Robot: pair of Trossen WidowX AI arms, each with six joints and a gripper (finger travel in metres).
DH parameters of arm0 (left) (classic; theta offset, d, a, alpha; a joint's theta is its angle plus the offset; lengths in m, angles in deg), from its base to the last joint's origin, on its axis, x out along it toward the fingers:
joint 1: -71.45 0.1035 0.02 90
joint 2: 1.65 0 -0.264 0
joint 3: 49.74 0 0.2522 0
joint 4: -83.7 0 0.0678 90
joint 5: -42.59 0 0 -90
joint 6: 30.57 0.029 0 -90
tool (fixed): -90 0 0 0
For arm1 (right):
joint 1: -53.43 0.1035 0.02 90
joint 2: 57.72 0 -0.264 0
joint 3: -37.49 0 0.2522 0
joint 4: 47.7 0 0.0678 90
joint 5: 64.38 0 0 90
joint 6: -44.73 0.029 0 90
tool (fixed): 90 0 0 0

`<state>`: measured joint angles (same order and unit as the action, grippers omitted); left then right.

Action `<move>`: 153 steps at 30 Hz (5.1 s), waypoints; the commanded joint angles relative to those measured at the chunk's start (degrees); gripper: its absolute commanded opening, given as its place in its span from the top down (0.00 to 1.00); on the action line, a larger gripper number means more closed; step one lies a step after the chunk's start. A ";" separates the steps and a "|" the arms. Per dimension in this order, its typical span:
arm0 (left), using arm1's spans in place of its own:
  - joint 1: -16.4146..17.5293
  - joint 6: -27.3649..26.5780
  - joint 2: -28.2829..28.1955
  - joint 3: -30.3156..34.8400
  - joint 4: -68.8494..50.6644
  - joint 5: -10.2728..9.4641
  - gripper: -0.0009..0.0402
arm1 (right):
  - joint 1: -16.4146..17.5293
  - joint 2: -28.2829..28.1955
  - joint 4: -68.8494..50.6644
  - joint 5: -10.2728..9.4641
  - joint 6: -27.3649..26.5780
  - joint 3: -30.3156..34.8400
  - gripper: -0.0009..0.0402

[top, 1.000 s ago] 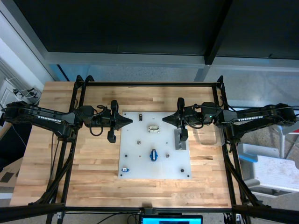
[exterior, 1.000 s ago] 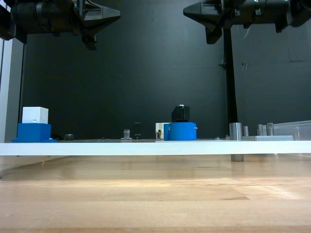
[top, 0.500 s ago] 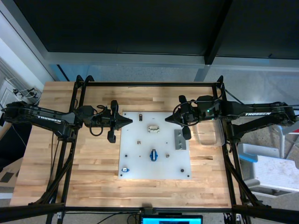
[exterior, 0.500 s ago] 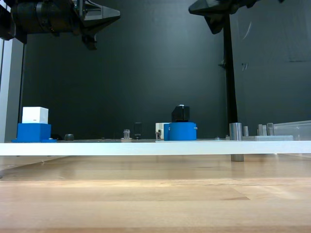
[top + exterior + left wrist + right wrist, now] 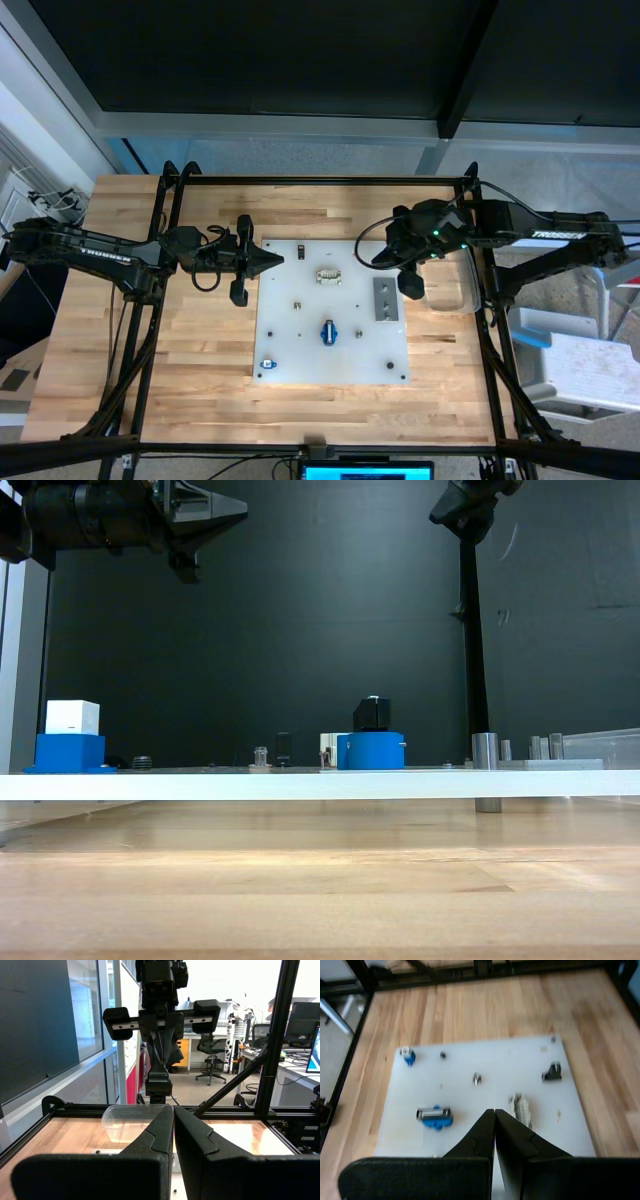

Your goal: Pick the 16mm cylinder and place it in the container

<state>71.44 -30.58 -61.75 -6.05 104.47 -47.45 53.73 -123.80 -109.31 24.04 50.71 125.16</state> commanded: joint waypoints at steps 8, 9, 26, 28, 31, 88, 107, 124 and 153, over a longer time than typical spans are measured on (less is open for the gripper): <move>0.00 0.00 0.00 0.02 0.02 0.02 0.98 | 1.11 -9.73 -20.28 0.04 5.27 12.39 0.98; 0.02 0.00 0.00 0.02 0.02 0.02 0.98 | 1.42 -10.54 -21.53 0.04 5.73 13.03 0.98; 0.02 0.00 0.00 0.02 0.02 0.02 0.98 | 7.67 -19.91 -28.04 0.55 8.68 14.08 0.98; 0.00 0.00 0.00 0.02 0.02 0.02 0.98 | 8.20 -20.68 -28.04 0.61 8.76 14.08 0.98; 0.02 0.00 0.00 0.02 0.02 0.02 0.98 | 9.44 -21.88 -28.17 1.20 8.76 14.08 0.98; 0.02 0.00 0.00 0.02 0.00 0.02 0.98 | 17.49 -35.67 -10.86 5.03 10.58 7.85 0.54; 0.00 0.00 0.00 0.02 0.00 0.02 0.98 | 18.21 -39.91 -7.89 5.03 10.01 7.52 0.54; 0.00 0.00 -0.02 0.02 0.00 0.02 0.98 | 18.49 -40.44 -4.00 5.07 10.03 4.13 0.54; 0.02 0.00 0.00 0.02 0.00 0.02 0.98 | 18.45 -40.44 -2.34 5.25 9.62 2.73 0.68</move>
<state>71.44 -30.58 -61.75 -6.03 104.47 -47.45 72.18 -164.26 -111.63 29.31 60.26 127.84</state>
